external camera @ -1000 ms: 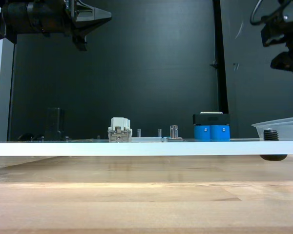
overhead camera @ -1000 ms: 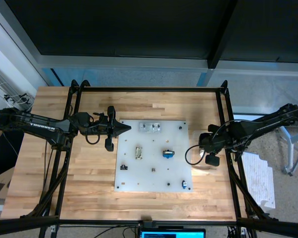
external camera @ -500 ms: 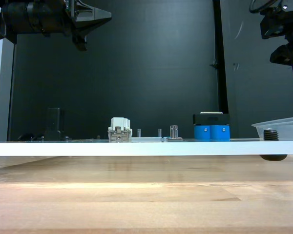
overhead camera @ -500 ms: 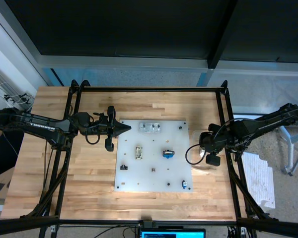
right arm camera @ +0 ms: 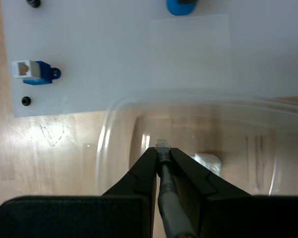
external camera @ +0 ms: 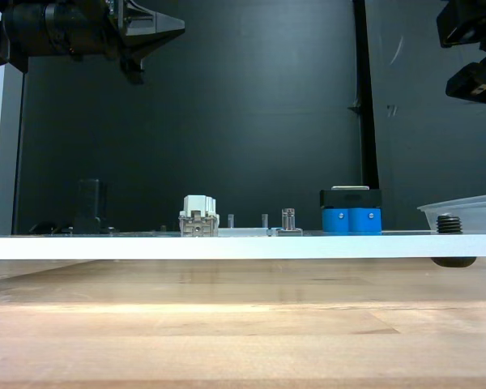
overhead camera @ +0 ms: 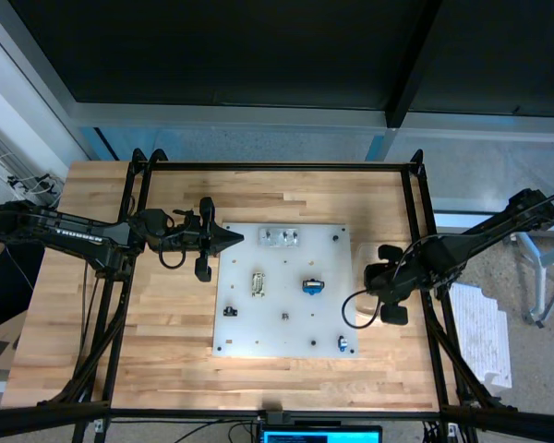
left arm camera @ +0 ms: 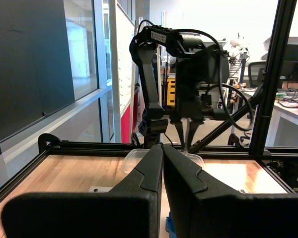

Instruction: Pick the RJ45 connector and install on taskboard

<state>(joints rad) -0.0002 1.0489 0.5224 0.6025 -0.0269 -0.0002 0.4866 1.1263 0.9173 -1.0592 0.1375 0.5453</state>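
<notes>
the black left gripper (left arm camera: pixel 162 147) hangs high by the left edge of the big flat white taskboard (overhead camera: pixel 277 318), pressed together, out of the way. the black right gripper (right arm camera: pixel 162 151) pinches the tiny pale plastic rj45 connector (right arm camera: pixel 162 144) at its tips, over the clear plastic tray (right arm camera: pixel 105 144), probably to carry it to the board.

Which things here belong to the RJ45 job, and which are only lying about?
Job: RJ45 connector, pinched in the right hand over the clear tray; taskboard.
Lying about: left hand, shut, parked high over the taskboard's left edge; the clear tray.
</notes>
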